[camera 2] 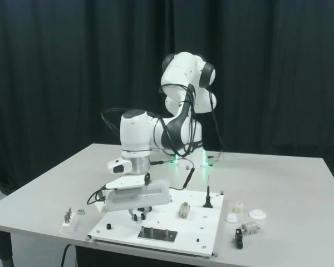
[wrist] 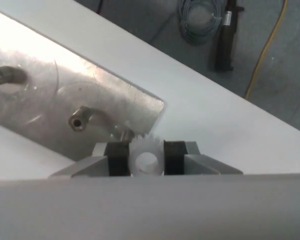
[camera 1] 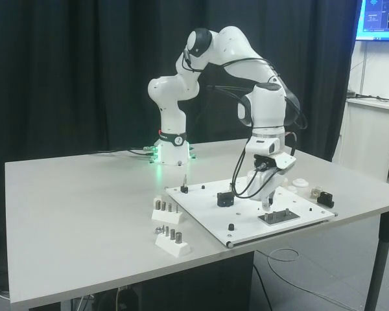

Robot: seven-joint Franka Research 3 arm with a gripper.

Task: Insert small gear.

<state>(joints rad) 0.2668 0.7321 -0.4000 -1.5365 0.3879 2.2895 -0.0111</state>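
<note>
one small white gear point(wrist: 147, 159) pinched between the two black pads point(wrist: 118, 158) of the hand point(wrist: 146, 161), toothed rim up, centre hole showing. held just above the near corner of a grey metal plate point(wrist: 50, 107), not touching it as far as can be told. two upright pegs on that plate: one point(wrist: 80, 118) close to the gear, another point(wrist: 7, 76) farther along. plate seated on a white board point(camera 1: 246, 214) near the front edge of the grey counter point(camera 1: 78, 201). hand point(camera 2: 138, 213) lowered over the plate point(camera 2: 157, 235) in the second room view, white arm point(camera 1: 233, 71) arched above. on the board also a small black block point(camera 1: 225, 198) and a thin upright pin point(camera 2: 207, 197). beside the board, two white holders with pegs point(camera 1: 166, 207), point(camera 1: 172, 242). at the counter's other side, round white parts point(camera 2: 258, 214) and a small black piece point(camera 2: 238, 238). below the counter's edge in the wrist view, a coiled cable point(wrist: 200, 19) on the floor.
</note>
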